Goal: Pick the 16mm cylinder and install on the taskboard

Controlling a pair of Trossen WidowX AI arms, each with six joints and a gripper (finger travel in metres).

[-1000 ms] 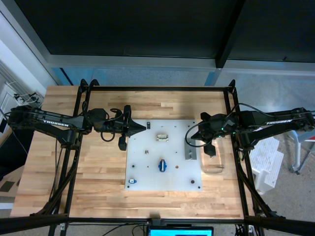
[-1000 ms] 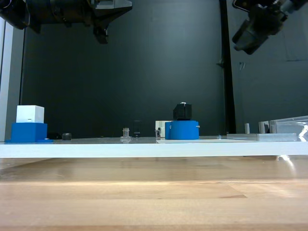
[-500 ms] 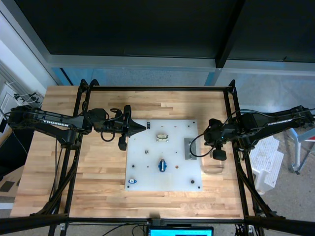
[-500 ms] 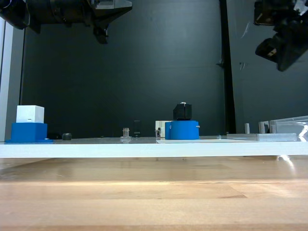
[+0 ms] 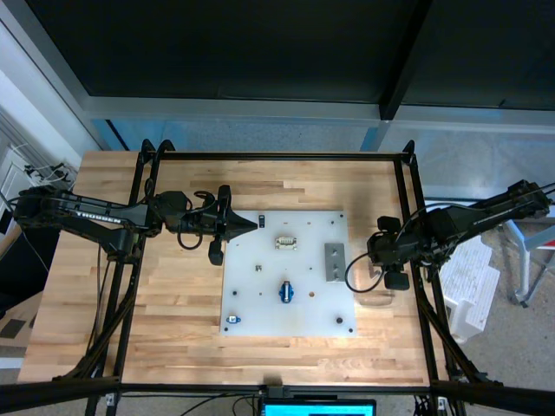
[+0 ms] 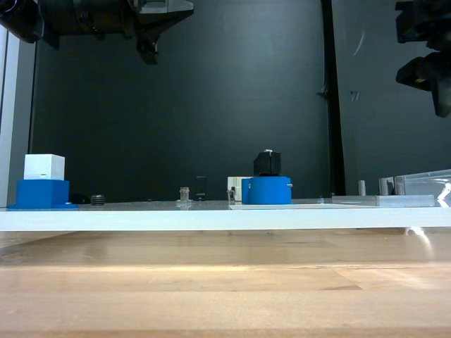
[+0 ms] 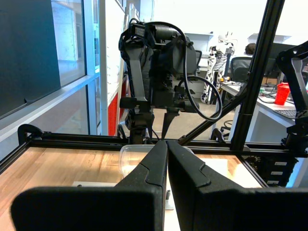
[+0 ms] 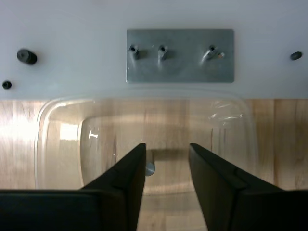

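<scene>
Right wrist view is showing the open right tool (image 8: 166, 147) hovering over the tray (image 8: 48, 110), likely needing descent around the cylinder (image 8: 149, 168); closed left tool (image 7: 167, 142) hovering at taskboard (image 5: 312, 251) edge.

The 16mm cylinder (image 8: 150, 168) is a tiny grey metal peg with a rounded, shiny end. It lies on the floor of the clear tray (image 8: 57, 144), between the spread fingers of the right tool (image 8: 166, 155) and close beside one of them. The taskboard (image 5: 260, 295), a flat white square plate, lies level on the tabletop (image 5: 173, 303) just beyond that tool, past the tray's rim, with its grey metal block (image 8: 180, 55) nearest. The left tool (image 7: 167, 143), fingers pressed together, hangs high over the board's opposite edge.
</scene>
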